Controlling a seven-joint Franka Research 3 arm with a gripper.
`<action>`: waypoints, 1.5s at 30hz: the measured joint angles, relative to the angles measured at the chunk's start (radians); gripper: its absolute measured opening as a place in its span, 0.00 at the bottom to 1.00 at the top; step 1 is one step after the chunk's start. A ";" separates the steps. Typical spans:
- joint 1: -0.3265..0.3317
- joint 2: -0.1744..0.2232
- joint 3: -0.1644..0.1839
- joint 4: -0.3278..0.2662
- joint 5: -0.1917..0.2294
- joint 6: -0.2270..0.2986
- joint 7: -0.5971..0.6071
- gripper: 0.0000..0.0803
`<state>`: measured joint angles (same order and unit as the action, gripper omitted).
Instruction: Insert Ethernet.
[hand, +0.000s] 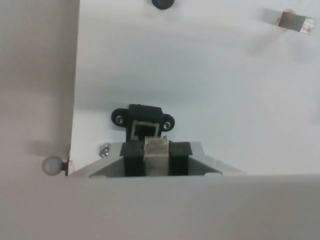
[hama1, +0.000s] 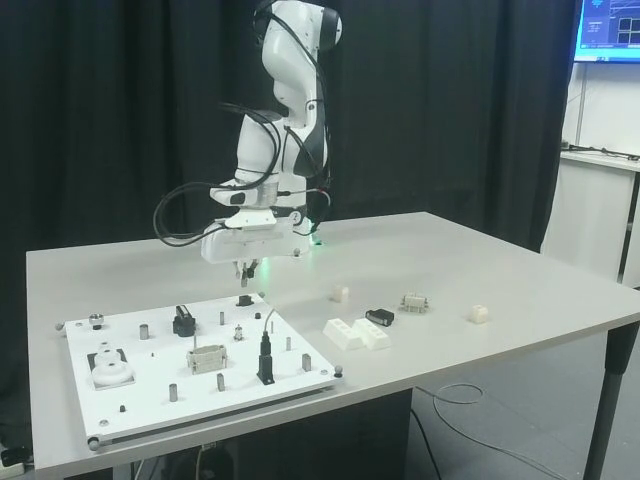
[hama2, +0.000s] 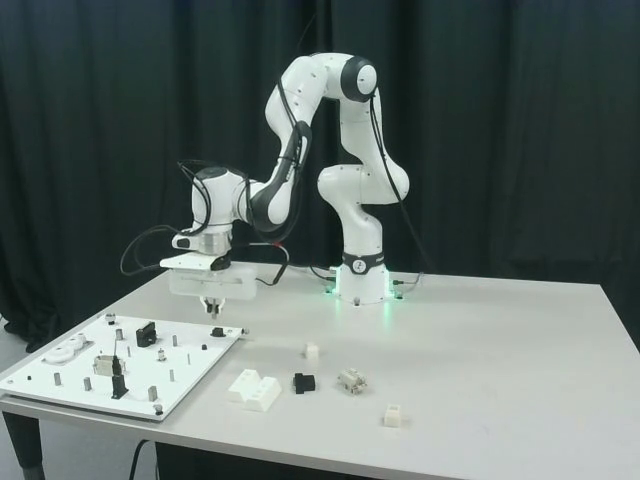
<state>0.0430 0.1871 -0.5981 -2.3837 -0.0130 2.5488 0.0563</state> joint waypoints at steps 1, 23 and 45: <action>0.000 0.000 -0.001 -0.005 0.000 0.007 -0.004 0.12; 0.001 -0.003 -0.002 -0.071 0.001 0.090 -0.035 0.12; 0.001 -0.003 0.003 -0.076 0.007 0.100 -0.035 0.12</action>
<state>0.0439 0.1842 -0.5953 -2.4593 -0.0062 2.6488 0.0210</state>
